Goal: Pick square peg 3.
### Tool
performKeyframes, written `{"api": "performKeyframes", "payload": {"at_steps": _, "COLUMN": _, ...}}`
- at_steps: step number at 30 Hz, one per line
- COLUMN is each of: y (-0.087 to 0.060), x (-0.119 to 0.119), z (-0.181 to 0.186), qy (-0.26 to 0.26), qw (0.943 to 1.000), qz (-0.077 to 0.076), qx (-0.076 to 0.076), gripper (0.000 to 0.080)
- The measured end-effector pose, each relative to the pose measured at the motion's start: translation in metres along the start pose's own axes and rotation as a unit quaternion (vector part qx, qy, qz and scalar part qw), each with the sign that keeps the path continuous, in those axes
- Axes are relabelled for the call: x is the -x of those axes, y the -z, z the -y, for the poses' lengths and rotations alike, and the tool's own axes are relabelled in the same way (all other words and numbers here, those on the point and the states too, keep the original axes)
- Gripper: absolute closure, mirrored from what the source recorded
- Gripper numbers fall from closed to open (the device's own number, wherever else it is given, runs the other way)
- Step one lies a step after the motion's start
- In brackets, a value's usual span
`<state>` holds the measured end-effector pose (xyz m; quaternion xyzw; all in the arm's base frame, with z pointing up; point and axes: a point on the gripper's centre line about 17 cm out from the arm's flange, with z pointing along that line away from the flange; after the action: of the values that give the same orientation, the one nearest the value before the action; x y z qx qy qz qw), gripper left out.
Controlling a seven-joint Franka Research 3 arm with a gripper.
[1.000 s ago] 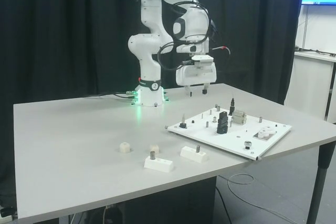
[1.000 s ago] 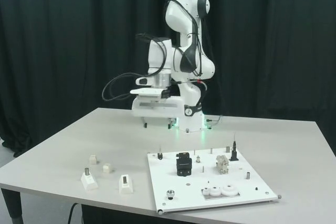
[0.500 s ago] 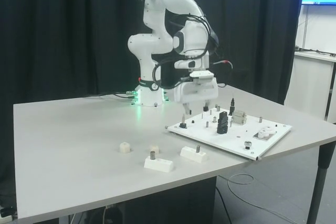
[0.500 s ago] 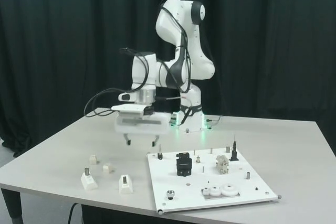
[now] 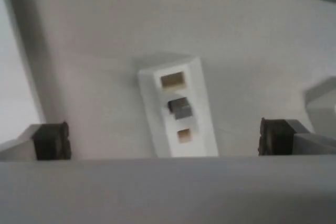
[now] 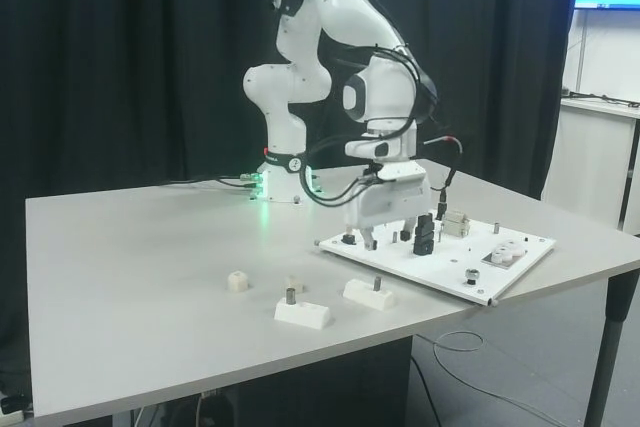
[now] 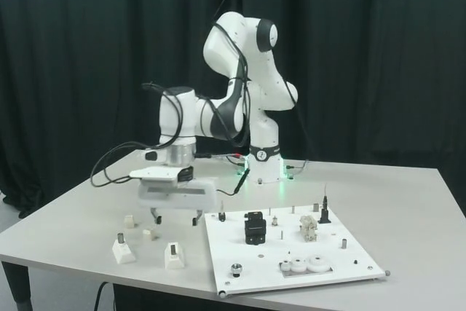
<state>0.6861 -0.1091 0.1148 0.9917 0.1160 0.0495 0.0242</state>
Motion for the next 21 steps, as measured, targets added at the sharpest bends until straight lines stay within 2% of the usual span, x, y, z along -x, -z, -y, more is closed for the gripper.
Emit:
{"api": "performKeyframes", "payload": {"at_steps": 7, "y": -0.008, "x": -0.006, "z": -0.019, "qy": 0.021, "qw": 0.9988, "qz": 0.042, "qx": -0.013, "gripper": 0.0003}}
{"api": "performKeyframes", "payload": {"at_steps": 12, "y": -0.014, "x": -0.005, "z": -0.030, "qy": 0.030, "qw": 0.9973, "qz": 0.065, "qx": -0.018, "gripper": 0.0003}}
{"api": "performKeyframes", "payload": {"at_steps": 17, "y": -0.021, "x": -0.002, "z": -0.034, "qy": 0.041, "qw": 0.9956, "qz": 0.081, "qx": -0.024, "gripper": 0.0003}}
{"api": "performKeyframes", "payload": {"at_steps": 21, "y": -0.028, "x": 0.000, "z": -0.030, "qy": 0.042, "qw": 0.9948, "qz": 0.087, "qx": -0.030, "gripper": 0.0003}}
